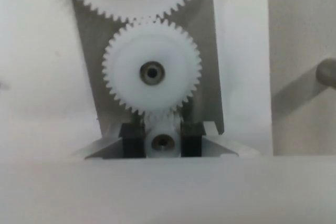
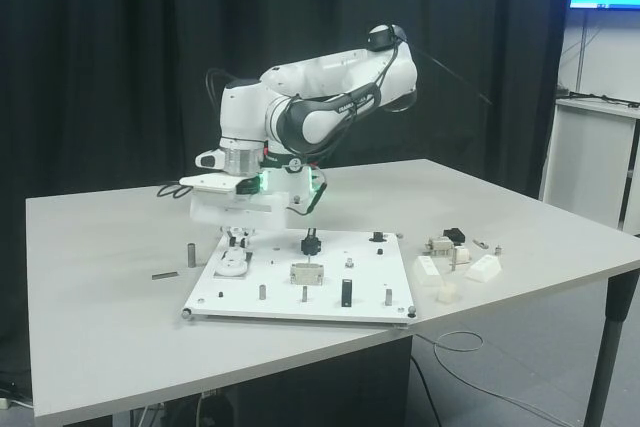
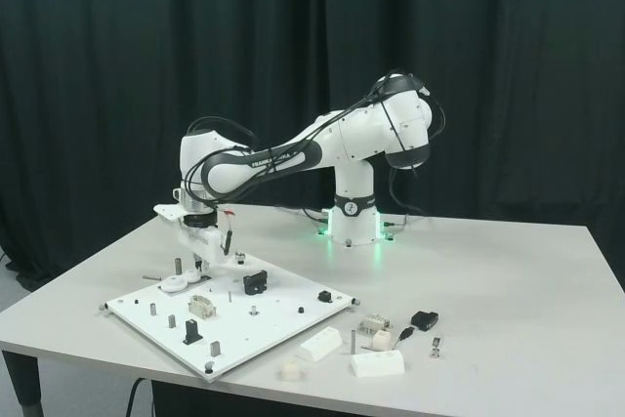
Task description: Remove small gear.
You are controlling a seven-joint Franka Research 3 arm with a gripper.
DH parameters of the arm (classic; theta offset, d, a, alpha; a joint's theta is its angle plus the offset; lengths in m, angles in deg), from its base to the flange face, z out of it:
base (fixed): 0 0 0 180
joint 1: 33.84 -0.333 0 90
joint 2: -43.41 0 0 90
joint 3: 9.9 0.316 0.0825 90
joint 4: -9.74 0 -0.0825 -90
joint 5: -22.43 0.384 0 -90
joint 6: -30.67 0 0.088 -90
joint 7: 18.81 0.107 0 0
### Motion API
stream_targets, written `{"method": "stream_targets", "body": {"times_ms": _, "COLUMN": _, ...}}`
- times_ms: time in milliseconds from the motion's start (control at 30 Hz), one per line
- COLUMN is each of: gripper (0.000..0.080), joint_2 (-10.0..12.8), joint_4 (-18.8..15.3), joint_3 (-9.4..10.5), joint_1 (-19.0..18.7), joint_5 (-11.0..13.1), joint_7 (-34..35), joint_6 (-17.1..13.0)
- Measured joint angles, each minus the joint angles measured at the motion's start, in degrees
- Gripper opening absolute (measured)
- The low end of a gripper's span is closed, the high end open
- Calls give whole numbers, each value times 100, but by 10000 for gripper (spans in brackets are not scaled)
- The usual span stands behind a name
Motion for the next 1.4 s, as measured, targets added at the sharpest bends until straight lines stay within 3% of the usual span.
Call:
{"method": "stream_targets", "body": {"times_ms": 300, "gripper": 140, "joint_2": 0, "joint_4": -1, "joint_3": -4, "joint_1": -9, "joint_5": -5, "joint_7": 216, "joint_6": -1}}
{"method": "stream_targets", "body": {"times_ms": 533, "gripper": 140, "joint_2": 0, "joint_4": -1, "joint_3": -8, "joint_1": -13, "joint_5": -14, "joint_7": -806, "joint_6": -1}}
{"method": "stream_targets", "body": {"times_ms": 733, "gripper": 140, "joint_2": 0, "joint_4": -1, "joint_3": -9, "joint_1": -13, "joint_5": -17, "joint_7": -1146, "joint_6": -1}}
{"method": "stream_targets", "body": {"times_ms": 1133, "gripper": 140, "joint_2": -1, "joint_4": -5, "joint_3": -17, "joint_1": -15, "joint_5": -16, "joint_7": 264, "joint_6": 0}}
{"method": "stream_targets", "body": {"times_ms": 1400, "gripper": 140, "joint_2": 0, "joint_4": -7, "joint_3": -21, "joint_1": -22, "joint_5": -17, "joint_7": 509, "joint_6": -1}}
